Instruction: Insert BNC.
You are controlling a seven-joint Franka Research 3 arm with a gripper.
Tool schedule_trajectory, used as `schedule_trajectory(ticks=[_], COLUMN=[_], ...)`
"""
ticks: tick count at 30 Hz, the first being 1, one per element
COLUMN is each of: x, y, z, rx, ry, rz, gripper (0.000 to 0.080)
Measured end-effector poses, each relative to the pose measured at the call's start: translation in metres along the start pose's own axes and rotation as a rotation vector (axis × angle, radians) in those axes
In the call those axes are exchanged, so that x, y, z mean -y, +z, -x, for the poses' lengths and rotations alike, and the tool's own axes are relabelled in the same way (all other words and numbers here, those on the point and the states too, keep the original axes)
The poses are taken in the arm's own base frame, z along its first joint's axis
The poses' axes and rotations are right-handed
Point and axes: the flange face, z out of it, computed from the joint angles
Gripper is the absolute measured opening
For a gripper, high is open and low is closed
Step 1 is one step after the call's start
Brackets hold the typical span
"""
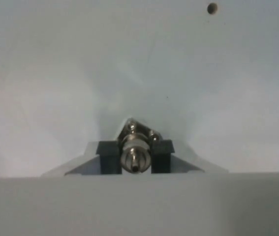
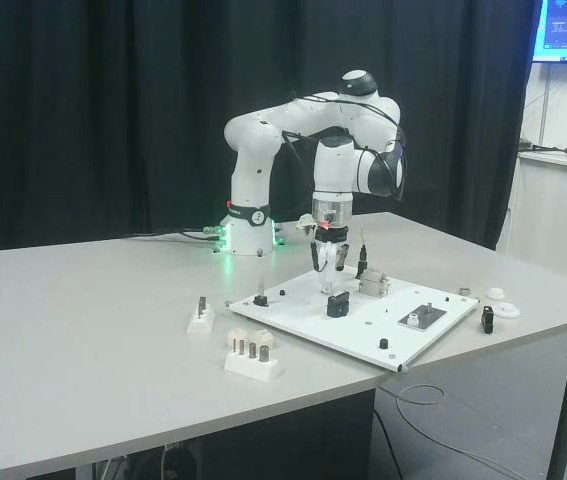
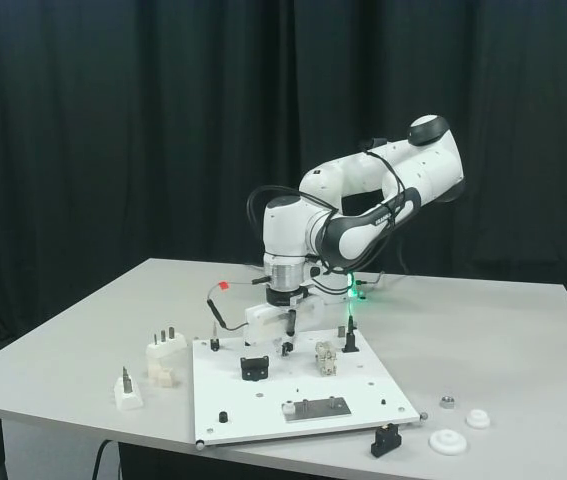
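The tool [image 1: 136, 156] grips a BNC connector [image 1: 135, 153] between its two black, square-edged fingers [image 1: 108, 156], which press against either side of the plug; the connector is shiny turned metal, a ribbed cylinder with a round open end and a small pin at its middle, and it hangs above a smooth white board [image 3: 363, 405]. In the second room view the tool [image 3: 285, 335] hovers over the board's far edge, at about 11 o'clock from the board's middle. The board is a flat square plate lying on the matte grey surface [image 2: 93, 320]. On it stand one black block [image 3: 254, 367], one small metal fitting [image 3: 325, 358] and one flat grey metal plate [image 3: 313, 407]. Off the board, at about 9 o'clock from it, sit two white blocky holders [image 3: 163, 357] with short metal pins standing in them. At about 4 o'clock from the board lie two white round discs [image 3: 447, 440], one small metal nut [image 3: 447, 403] and one black clip [image 3: 387, 439]. The arm [image 3: 363, 195] is glossy white with rounded joints, and a green light [image 2: 225, 238] glows at its base.
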Motion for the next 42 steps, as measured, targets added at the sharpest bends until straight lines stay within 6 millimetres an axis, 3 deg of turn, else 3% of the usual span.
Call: schedule_trajectory(ticks=[42], x=[-0.0001], y=[-0.0012], z=[0.0002], rx=[-0.001], ry=[0.016], rz=[-0.002], gripper=[0.0124])
